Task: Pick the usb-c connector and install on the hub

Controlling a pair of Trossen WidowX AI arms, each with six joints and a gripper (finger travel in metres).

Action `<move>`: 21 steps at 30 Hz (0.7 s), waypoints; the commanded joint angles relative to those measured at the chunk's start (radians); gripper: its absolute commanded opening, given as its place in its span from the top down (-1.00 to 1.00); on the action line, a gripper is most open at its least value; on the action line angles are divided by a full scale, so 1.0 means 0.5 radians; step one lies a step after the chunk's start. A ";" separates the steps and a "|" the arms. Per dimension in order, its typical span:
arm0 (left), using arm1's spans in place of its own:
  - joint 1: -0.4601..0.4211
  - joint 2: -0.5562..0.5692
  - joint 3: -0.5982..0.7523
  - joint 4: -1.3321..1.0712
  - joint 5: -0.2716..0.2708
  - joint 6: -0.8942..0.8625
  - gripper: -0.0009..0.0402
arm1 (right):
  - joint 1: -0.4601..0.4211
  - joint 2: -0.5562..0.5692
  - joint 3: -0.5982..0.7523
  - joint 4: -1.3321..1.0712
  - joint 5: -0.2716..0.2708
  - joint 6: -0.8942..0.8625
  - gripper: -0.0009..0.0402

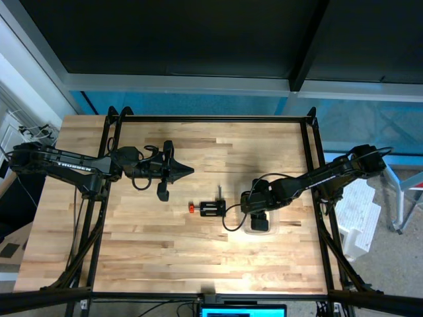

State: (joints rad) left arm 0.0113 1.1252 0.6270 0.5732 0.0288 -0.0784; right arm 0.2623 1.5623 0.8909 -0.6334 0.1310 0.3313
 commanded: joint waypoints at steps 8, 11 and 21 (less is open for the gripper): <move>0.000 0.001 0.001 0.001 0.001 0.001 0.96 | -0.008 0.001 -0.056 0.052 0.000 0.002 0.08; 0.000 0.001 0.001 0.000 0.001 0.001 0.96 | -0.008 0.001 -0.060 0.057 0.000 0.001 0.20; 0.000 0.001 0.001 0.001 0.001 0.001 0.96 | -0.009 0.001 -0.060 0.066 0.000 0.000 0.65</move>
